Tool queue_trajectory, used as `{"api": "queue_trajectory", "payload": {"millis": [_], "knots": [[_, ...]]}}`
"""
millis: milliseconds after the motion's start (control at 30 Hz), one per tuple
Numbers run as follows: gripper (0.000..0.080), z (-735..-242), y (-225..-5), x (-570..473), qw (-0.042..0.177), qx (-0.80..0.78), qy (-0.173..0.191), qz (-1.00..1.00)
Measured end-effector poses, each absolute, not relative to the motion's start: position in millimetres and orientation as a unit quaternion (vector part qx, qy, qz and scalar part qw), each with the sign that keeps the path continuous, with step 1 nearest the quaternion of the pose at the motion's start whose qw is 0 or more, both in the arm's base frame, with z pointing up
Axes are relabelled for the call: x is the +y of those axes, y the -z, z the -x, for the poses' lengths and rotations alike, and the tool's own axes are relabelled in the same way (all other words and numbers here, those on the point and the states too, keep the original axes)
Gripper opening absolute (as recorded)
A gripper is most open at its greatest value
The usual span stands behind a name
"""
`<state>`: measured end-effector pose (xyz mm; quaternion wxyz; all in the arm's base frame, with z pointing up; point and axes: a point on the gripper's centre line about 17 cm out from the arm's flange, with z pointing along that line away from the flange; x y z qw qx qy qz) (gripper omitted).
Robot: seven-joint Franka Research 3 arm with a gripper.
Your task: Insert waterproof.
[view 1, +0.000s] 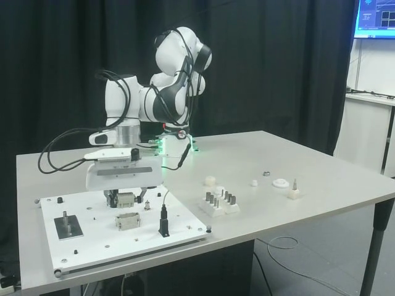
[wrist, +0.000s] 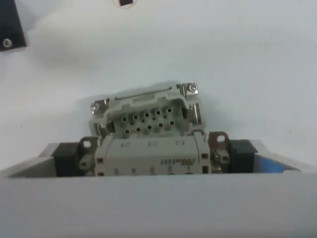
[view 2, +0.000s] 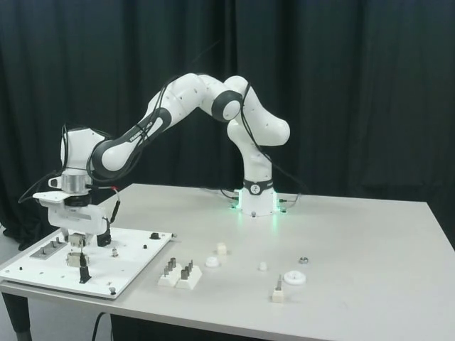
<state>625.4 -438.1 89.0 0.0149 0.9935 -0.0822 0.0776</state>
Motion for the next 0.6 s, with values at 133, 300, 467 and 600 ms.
{"api": "queue_trajectory", "payload": {"millis": [133, 300, 467, 600], "knots": [[0.0623, -627.4, -86.5, -437.6, 0.01, -0.073, -0.073, -0.995], [0.0623, -628.9, -84.4, -438.0, 0.005, -0.069, -0.067, -0.995], [0.0623, -629.7, -81.6, -438.4, 0.002, -0.067, -0.062, -0.996], [0.0623, -630.9, -78.9, -437.4, -0.001, -0.065, -0.06, -0.996]]}}
